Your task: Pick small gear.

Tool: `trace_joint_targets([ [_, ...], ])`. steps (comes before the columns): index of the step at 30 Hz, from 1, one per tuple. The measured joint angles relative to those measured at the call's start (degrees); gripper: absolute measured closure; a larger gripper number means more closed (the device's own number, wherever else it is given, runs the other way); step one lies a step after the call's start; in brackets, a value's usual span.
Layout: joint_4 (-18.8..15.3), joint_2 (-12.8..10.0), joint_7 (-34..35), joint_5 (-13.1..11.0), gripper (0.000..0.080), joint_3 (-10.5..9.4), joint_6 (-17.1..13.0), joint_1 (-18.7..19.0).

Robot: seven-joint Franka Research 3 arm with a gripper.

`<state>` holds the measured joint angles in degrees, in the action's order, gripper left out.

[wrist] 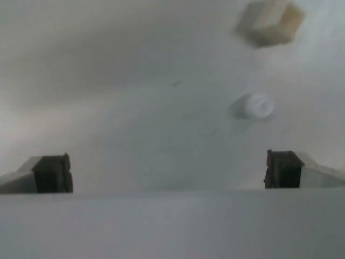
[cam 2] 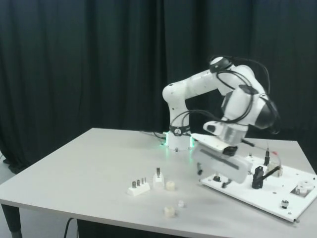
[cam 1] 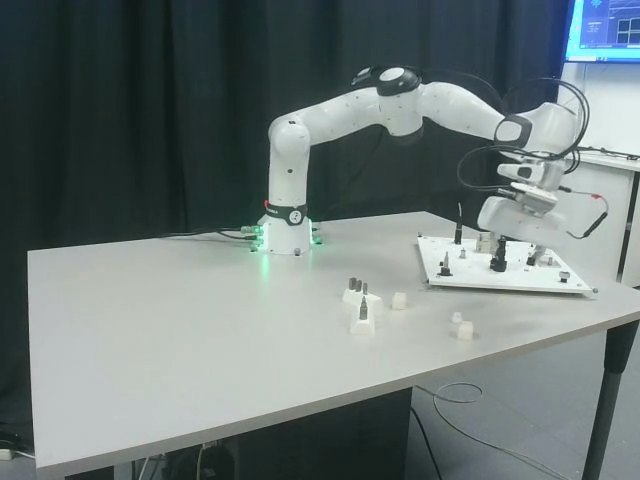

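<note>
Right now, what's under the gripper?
Bare grey table lies below the open gripper. The small white gear and a block sit off to one side. The gripper body hides what lies directly beneath it.

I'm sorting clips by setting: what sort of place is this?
Probably a robotics lab: a white arm bolted to a grey table, black curtains behind, and a white assembly board with small parts.

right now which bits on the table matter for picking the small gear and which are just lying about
For the job:
- small gear, white and round, lying on the table
- gripper, open and above the table, with the gear ahead of it

Just lying about:
- white block near the gear
- block with pins
- white board with its fixtures
- grey table
</note>
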<state>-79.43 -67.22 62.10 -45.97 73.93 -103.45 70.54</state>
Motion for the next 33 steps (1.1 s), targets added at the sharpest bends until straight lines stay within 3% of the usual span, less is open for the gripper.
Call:
trace_joint_targets([
  [9,-3.0,-0.5,-9.5,-1.4,0.0003,0.12,-1.6,-3.3],
  [15,-5.7,-0.9,-16.4,-4.3,0.0003,0.23,-2.2,-4.9],
  [24,-10.4,-2.4,-25.5,-11.2,0.0003,0.38,-3.7,-6.1],
  [33,-13.7,-4.5,-30.0,-19.1,0.0003,0.16,-4.3,-6.3],
])
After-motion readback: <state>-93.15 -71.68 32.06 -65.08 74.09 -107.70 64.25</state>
